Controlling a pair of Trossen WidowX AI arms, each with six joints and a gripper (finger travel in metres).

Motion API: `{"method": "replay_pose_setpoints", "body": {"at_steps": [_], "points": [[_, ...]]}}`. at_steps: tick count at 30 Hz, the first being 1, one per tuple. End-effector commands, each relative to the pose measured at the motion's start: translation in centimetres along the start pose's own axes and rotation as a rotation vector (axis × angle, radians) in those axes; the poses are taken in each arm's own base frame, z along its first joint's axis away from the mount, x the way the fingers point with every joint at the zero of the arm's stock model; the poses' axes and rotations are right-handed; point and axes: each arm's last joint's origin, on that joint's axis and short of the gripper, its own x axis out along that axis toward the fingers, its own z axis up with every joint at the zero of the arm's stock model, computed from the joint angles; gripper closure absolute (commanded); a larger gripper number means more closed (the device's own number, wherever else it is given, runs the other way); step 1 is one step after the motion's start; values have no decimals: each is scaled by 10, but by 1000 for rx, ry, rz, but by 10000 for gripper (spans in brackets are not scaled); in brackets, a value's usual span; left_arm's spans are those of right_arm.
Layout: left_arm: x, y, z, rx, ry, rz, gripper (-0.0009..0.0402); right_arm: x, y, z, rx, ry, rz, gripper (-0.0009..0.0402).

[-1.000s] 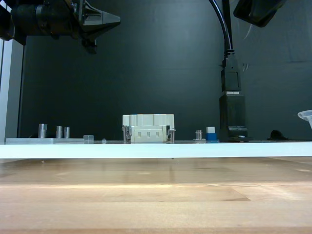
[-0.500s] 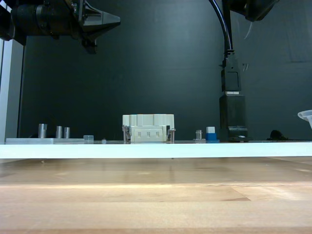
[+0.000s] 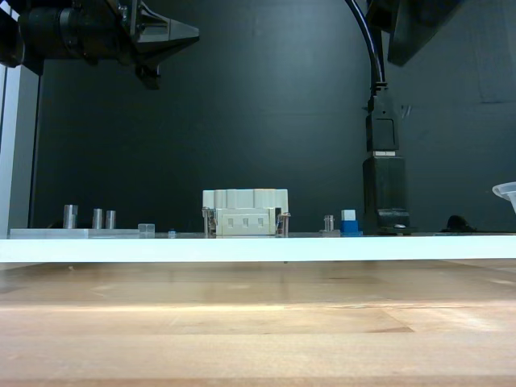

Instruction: Remove the USB connector from the USB hub and place in the container

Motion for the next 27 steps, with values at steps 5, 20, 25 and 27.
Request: {"method": "replay_pose_setpoints", "body": {"at_steps": [5, 20, 25, 27], "points": [[0, 0, 0, 0, 0, 0, 392, 14, 6, 2, -1, -9, 5, 210], [0, 0, 0, 0, 0, 0, 392, 39, 13, 2, -8, 5, -6, 222], [0, 0, 0, 0, 0, 0, 392, 49, 13, 3, -4, 12, -14, 227], [0, 0, 0, 0, 0, 0, 392, 51, 13, 3, -2, 11, -14, 229]]}}
